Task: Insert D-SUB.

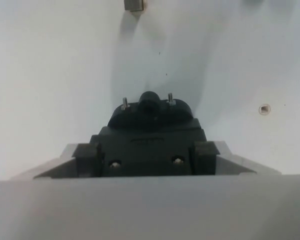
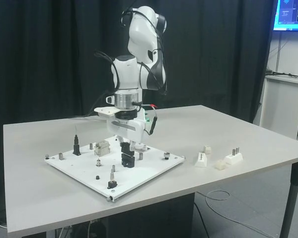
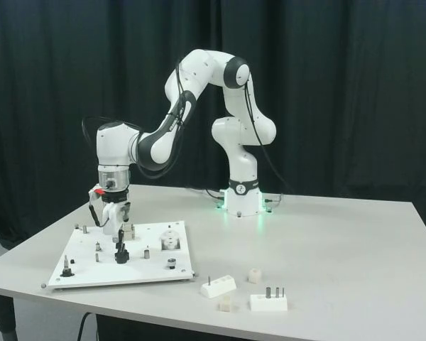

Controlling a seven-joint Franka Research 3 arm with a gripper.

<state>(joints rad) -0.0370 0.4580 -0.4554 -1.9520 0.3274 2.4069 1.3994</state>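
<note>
Black plastic plug (image 1: 151,135) sits clamped between the gripper (image 1: 149,159) fingers, its two thumbscrews poking out at the far end. In the room views we see it hanging upright over the white board (image 2: 154,166), directly above a black socket block (image 2: 127,161) near the board's middle. We judge the alignment step underway; next comes a straight descent with the plug squared to the socket. Green light glows at the arm's base. We can read no lettering on plug or board.
</note>
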